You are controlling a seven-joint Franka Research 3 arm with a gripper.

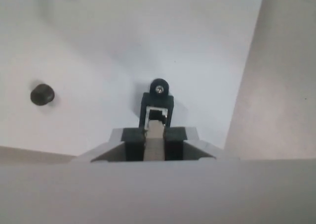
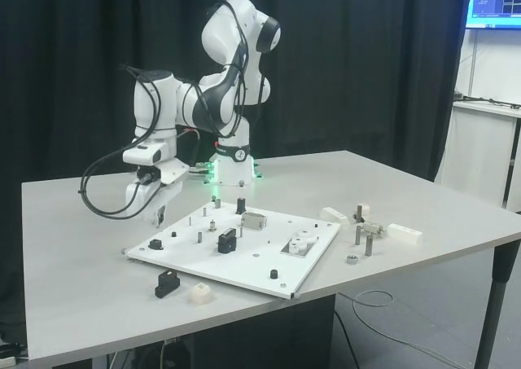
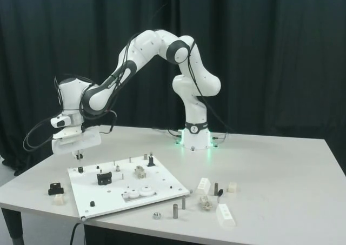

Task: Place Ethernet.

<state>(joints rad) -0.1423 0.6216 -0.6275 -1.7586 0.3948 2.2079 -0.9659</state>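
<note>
In the first room view, a small black block (image 2: 167, 283) and a white cube (image 2: 199, 293) sit lowest in the frame, left of centre, on the grey table (image 2: 81, 222). Just behind them lies the flat white assembly board (image 2: 252, 259), which carries small black and grey fittings. To the right of the board, loose white blocks (image 2: 404, 233) rest on the table.

The two-finger gripper (image 2: 158, 217) hangs over the board's corner at the left of the frame, fingertips close above it. In the wrist view its black fingers (image 1: 131, 144) are pinching a whitish plastic Ethernet plug (image 1: 154, 146) between them. The plug's tip is at the mouth of a black socket block (image 1: 158, 105) with a screw head, fixed on the board. A black round knob (image 1: 42, 94) stands apart from it.

Farther back, at centre frame, the white arm's base (image 2: 228, 161) shows a green light, before a black curtain (image 2: 366, 59).
</note>
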